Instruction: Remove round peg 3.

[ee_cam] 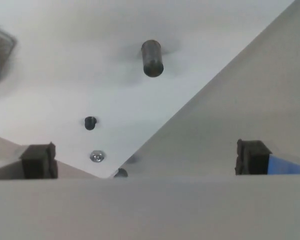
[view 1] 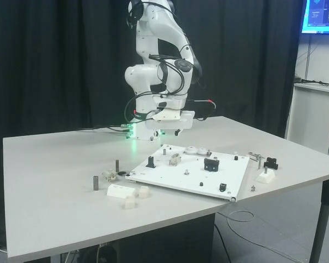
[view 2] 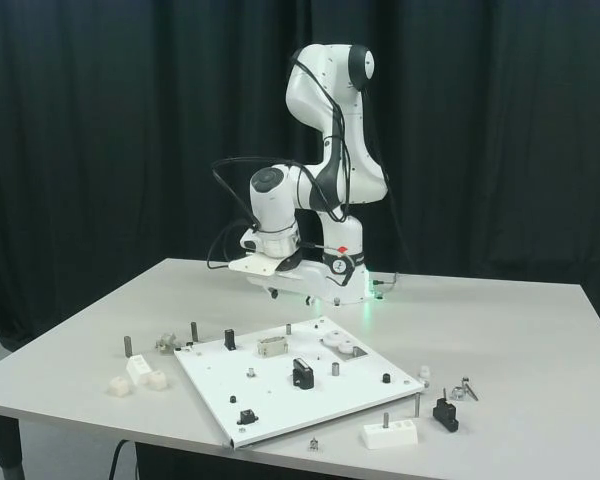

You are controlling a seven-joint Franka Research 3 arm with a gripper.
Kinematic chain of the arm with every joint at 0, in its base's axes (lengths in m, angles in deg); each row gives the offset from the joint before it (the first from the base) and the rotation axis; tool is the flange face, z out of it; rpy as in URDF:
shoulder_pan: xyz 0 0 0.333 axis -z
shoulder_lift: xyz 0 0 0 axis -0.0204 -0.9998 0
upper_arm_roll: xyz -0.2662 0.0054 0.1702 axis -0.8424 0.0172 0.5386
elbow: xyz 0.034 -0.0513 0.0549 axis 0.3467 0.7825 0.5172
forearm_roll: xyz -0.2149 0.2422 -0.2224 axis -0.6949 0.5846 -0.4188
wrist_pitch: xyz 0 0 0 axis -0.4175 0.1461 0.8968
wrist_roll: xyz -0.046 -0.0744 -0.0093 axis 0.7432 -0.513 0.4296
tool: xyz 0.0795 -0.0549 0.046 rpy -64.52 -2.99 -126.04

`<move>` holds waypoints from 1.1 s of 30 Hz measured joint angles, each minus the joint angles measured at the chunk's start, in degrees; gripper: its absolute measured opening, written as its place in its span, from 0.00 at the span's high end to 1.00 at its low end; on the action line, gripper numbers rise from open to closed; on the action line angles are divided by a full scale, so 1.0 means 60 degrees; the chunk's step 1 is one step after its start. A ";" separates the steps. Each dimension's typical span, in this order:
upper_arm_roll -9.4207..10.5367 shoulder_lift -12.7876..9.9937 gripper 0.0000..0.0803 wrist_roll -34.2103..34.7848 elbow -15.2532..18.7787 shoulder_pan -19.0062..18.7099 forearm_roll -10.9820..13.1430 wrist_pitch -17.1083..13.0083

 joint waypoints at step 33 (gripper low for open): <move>-0.0054 -0.0061 0.00 0.0191 0.0078 0.0024 0.0071 -0.0515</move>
